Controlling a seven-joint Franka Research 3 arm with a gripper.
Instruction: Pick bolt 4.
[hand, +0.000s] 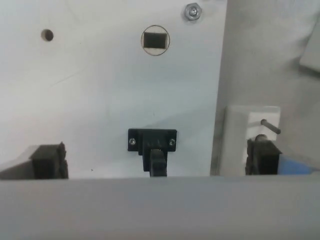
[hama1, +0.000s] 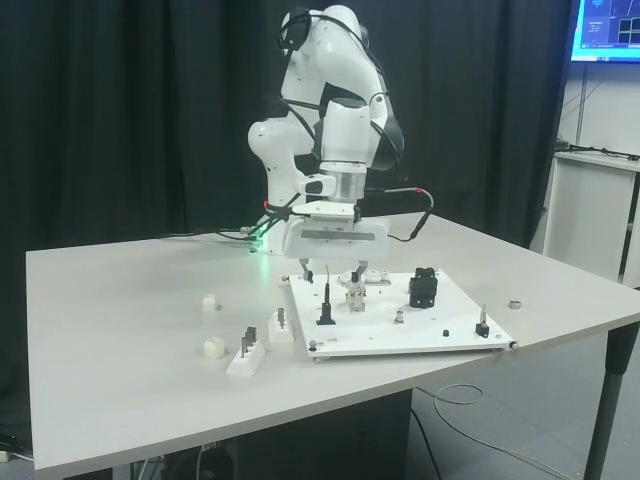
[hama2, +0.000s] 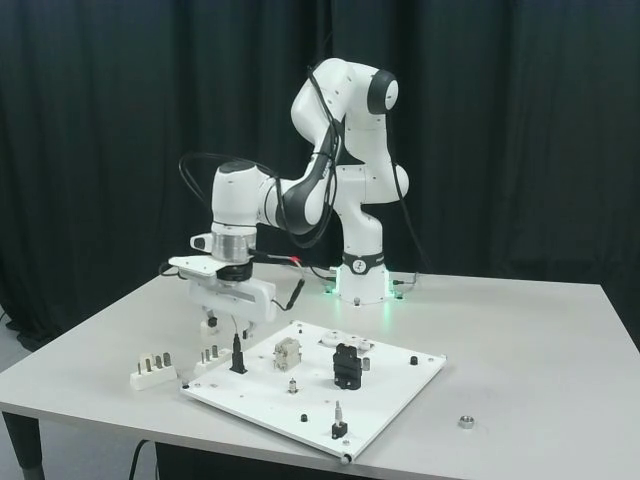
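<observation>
Hovering over the left edge of the flat white assembly board (hama2: 390, 395), the white two-fingered gripper (hand: 155, 158) is seen with its black fingers spread wide and nothing held. Bolt 4 (hand: 270, 126), a slim grey metal pin, is seated in a small white block holder (hand: 237, 130) just left of the board, beside one fingertip.

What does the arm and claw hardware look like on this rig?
White seven-joint arm with rounded shells and black bands at the joints. A black cable loops along it down to the wrist. The base glows green at the table. The claw has a wide, flat white body with two short fingers tipped with black pads.
</observation>
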